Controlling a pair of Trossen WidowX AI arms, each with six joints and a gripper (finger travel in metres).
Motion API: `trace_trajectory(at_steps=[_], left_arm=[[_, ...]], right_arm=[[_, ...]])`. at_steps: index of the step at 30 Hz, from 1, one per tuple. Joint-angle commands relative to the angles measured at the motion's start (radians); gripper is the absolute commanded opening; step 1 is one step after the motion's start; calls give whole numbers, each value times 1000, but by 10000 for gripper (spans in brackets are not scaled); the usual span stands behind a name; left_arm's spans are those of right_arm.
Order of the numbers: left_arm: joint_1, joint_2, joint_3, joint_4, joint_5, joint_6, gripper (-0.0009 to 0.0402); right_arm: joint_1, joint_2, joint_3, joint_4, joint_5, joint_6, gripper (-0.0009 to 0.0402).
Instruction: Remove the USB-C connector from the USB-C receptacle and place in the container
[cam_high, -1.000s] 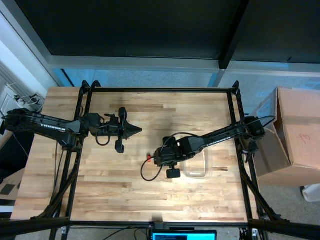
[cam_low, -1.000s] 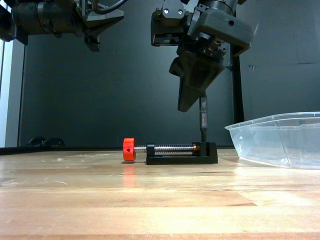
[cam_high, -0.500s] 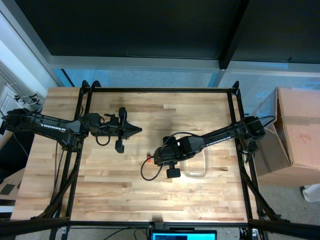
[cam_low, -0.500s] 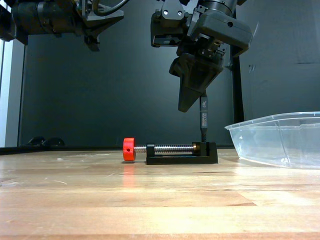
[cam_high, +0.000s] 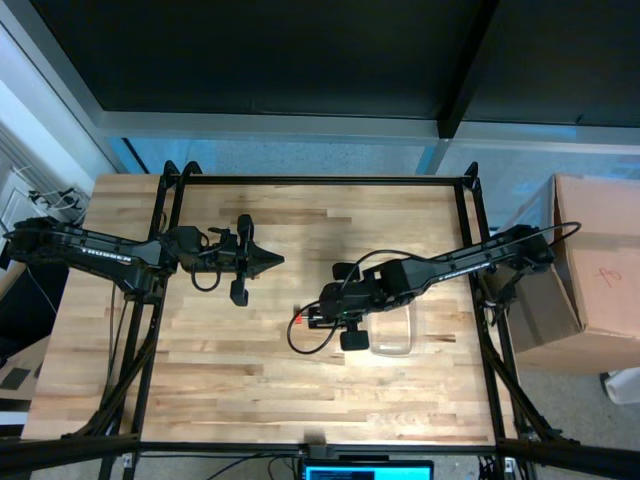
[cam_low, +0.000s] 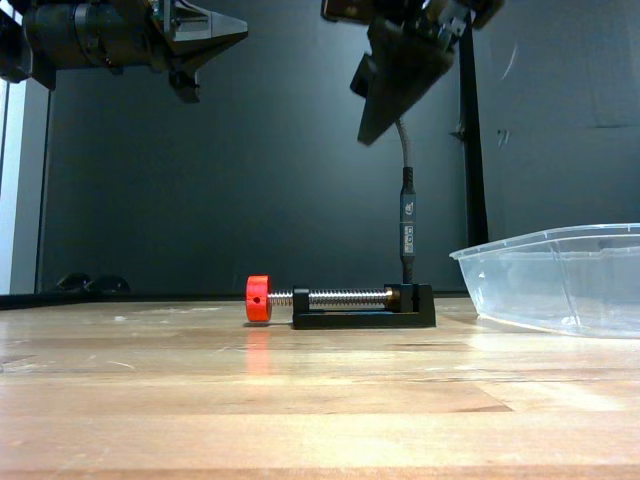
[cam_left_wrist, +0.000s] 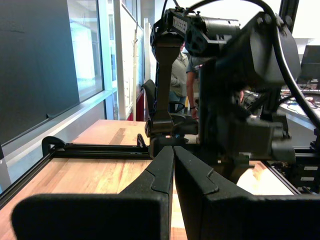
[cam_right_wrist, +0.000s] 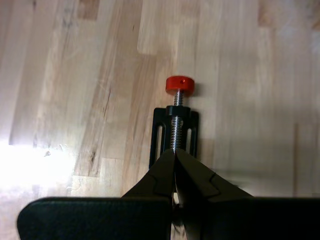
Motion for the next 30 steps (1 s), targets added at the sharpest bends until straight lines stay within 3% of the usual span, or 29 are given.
trace_trajectory(at_steps=[1, 11, 23, 30], left_arm=[[0, 0, 0, 0, 0, 0, 0], [0, 0, 0, 0, 0, 0, 0], [0, 0, 0, 0, 0, 0, 0], [0, 0, 0, 0, 0, 0, 0]], right_arm=[[0, -37, 1, -9, 3, 1, 0], [-1, -72, 1, -22, 3, -2, 5], [0, -87, 1, -152, 2, 70, 178], [0, -50, 1, -153, 1, 77, 204]])
